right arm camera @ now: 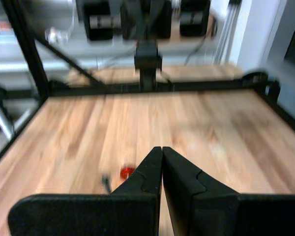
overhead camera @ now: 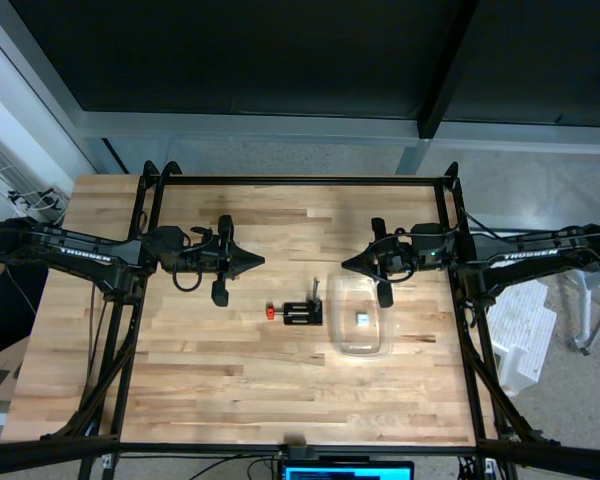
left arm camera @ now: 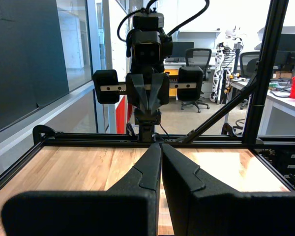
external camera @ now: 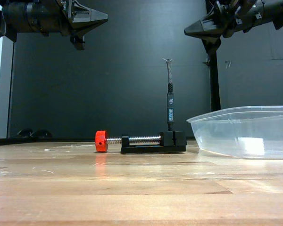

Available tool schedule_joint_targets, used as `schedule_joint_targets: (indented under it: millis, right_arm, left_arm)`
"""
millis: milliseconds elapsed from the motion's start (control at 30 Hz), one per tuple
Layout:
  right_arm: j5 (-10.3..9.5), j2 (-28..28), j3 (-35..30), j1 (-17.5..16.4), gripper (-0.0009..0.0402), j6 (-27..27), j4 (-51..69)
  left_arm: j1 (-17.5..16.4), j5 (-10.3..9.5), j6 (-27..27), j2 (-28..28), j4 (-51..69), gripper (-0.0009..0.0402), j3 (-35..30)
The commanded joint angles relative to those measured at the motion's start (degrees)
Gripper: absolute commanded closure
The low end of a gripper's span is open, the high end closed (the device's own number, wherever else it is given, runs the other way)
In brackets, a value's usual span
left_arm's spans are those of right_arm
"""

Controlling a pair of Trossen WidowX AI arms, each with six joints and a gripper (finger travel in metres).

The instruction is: Remove the USB-C connector from taskboard and place in the container

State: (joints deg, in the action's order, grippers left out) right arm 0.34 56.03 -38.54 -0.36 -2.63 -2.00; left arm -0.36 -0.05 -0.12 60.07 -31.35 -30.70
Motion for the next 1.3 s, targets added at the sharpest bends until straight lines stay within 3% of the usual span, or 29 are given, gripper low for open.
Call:
schedule_joint_targets:
  millis: [33, 433, 900, 1033, 1200, 1300]
  right_arm:
    - [-0.04, 0.02, -2.99, -0.22, 0.0393, 0.04, 7.72]
    - [0.04, 8.72, -14.51, -0.96, 0.0393, 0.55, 32.96]
    - [0.20, 21.16, -27.93, -2.99, 0.0393, 0.35, 49.99]
    - [2.08, 24.41, -31.63, -4.55, 0.0393, 0.11, 52.19]
    - [2.25, 27.47, -35.54, -5.75, 0.0393, -2.08, 54.40]
    - [4.28, 29.70, -37.46, -6.64, 0.0393, -2.71, 56.57]
  left_arm:
    - [-0.02, 0.02, 0.00, 0.02, -0.02, 0.0393, 0.00]
    - [-0.02, 0.02, 0.00, 0.04, -0.02, 0.0393, 0.00]
    - [-0.02, 0.02, 0.00, 0.02, -0.02, 0.0393, 0.00]
    - [0.00, 0.02, 0.00, 0.02, -0.02, 0.0393, 0.00]
    - [0.00, 0.02, 0.00, 0.04, -0.02, 0.0393, 0.00]
    - [-0.02, 0.02, 0.00, 0.04, -0.02, 0.0393, 0.00]
